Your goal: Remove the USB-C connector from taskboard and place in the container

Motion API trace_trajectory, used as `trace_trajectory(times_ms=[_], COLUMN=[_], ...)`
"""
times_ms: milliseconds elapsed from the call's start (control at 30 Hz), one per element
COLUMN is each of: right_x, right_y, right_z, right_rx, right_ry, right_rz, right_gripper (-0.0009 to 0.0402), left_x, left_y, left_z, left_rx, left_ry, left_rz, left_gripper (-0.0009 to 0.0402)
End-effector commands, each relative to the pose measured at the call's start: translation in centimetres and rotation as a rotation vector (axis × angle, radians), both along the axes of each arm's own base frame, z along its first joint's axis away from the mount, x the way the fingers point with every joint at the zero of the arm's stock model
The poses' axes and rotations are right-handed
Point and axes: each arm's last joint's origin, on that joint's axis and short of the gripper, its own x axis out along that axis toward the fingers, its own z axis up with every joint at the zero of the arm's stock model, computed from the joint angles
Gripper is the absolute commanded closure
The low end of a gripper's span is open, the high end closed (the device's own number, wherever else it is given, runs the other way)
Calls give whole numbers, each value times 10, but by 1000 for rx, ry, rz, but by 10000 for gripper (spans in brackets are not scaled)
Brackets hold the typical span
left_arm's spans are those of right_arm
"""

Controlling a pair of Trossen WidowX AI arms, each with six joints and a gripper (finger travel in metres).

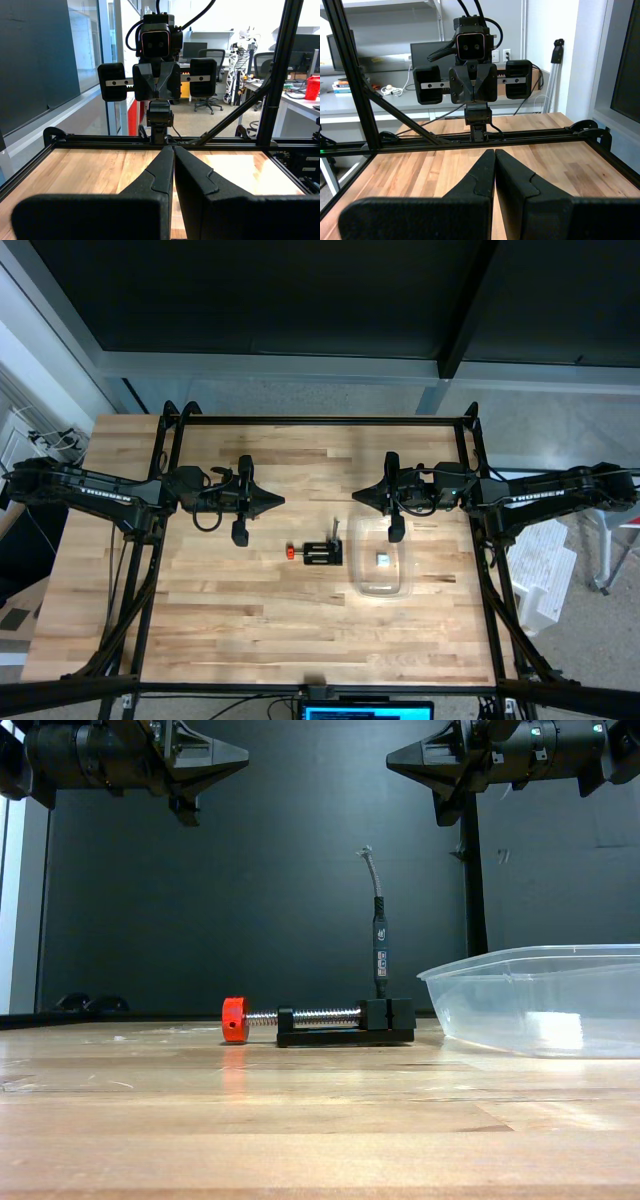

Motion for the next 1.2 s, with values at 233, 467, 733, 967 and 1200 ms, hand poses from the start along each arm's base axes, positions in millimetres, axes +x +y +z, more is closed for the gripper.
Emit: trace_trajectory(times_ms=[233,467,733,967,1200], right_x=[0,0,2,-1,8], right_y=[0,0,2,3,13], right_z=[0,0,7,19,18], right_rx=[2,3,36,37,5], right_ry=[0,0,115,399,631], right_rz=[0,0,35,39,81], right_gripper=[393,393,393,393,393], left_x=[0,0,0,0,0], left_y=[0,0,0,0,0], left_z=[0,0,0,0,0], left_rx=[0,0,0,0,0], left_ry=[0,0,0,0,0], left_rz=[0,0,0,0,0], left_gripper=[393,393,393,393,393])
